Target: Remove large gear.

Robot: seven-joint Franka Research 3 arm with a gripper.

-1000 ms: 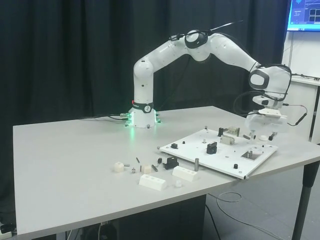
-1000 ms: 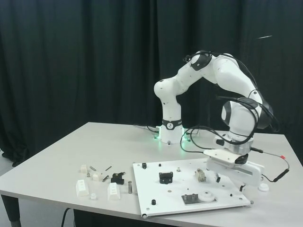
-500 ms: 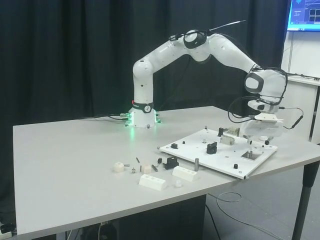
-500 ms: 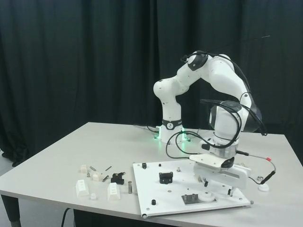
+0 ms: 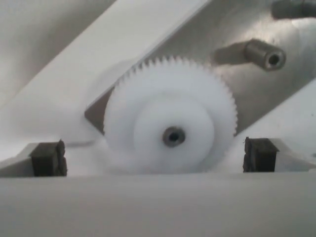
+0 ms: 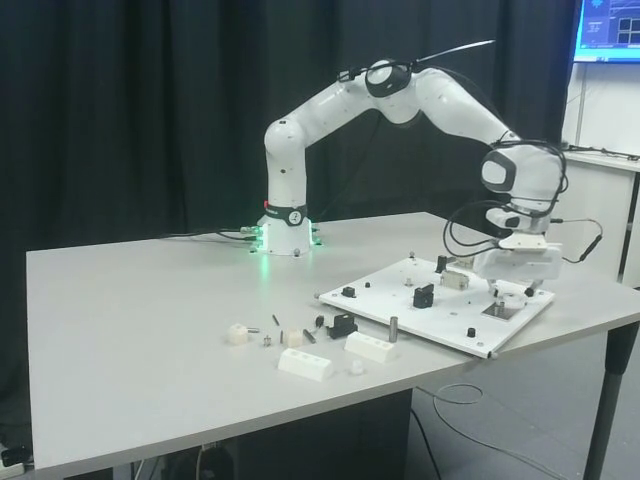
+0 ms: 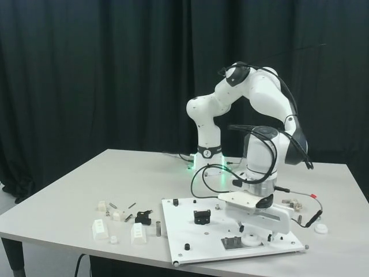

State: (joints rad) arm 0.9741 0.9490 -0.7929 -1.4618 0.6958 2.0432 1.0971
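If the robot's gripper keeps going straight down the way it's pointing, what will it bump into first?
Most likely the large white plastic gear. In the wrist view the gear sits right between the open gripper fingertips, on its post on the white board. How far above it the gripper is, I can't tell.

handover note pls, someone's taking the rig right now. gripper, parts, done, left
Gripper: open, fingers on either side of the large gear, not touching it in the wrist view.
Large gear: seated on its shaft on the white board, at the board's end far from the arm's base.
Small parts: loose on the grey table beside the board, not involved.
Done: approach and alignment over the gear.
Left: probably lower a bit, close on the gear, lift it straight off the shaft, set it down.
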